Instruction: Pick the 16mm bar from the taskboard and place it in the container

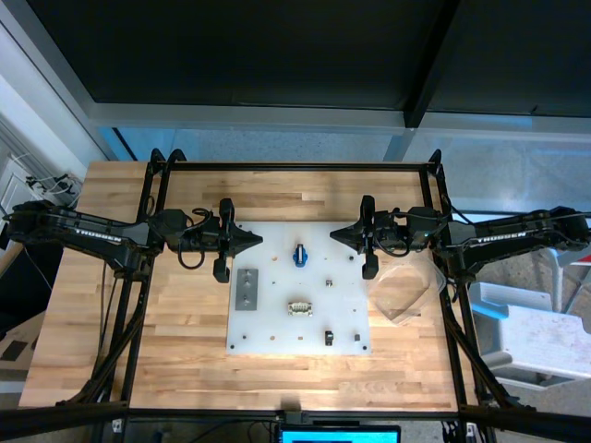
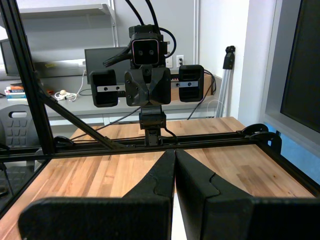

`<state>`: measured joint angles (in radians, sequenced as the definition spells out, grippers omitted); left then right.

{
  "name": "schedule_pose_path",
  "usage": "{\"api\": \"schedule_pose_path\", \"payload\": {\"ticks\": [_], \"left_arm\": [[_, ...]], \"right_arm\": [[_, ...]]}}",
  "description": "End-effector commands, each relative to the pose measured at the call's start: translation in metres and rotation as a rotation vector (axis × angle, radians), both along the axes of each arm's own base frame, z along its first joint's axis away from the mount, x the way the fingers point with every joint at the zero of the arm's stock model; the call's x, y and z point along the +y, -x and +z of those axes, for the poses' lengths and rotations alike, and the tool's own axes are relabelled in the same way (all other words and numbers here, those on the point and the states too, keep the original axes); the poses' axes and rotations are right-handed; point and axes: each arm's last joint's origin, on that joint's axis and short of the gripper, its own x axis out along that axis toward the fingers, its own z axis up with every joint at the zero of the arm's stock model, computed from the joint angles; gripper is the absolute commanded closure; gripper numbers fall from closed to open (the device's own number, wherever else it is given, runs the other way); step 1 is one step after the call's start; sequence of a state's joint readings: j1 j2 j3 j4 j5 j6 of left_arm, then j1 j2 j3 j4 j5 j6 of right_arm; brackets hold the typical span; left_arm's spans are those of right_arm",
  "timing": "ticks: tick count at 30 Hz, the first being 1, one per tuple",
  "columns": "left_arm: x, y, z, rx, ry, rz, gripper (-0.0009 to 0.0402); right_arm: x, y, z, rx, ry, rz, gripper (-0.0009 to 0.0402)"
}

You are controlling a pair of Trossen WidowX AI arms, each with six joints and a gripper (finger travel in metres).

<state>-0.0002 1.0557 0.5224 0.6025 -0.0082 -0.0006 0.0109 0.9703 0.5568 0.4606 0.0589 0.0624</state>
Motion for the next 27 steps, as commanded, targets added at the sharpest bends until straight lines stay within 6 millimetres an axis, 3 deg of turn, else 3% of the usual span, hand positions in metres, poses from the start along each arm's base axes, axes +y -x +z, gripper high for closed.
{"api": "schedule_pose_path", "payload": {"ticks": [1, 15, 27], "left_arm": [[0.000, 0.000, 0.000, -0.001, 0.000, 0.000, 0.0393], [0.000, 0.000, 0.000, -0.001, 0.000, 0.000, 0.0393], [0.000, 0.000, 0.000, -0.001, 0.000, 0.000, 0.0393]], "right_arm": [[0.000, 0.000, 0.000, -0.001, -0.009, 0.002, 0.0393], [0.001, 0.000, 0.001, 0.013, -0.008, 0.010, 0.0393], [0.003, 0.000, 0.016, 0.373, -0.025, 0.006, 0.0393]]}}
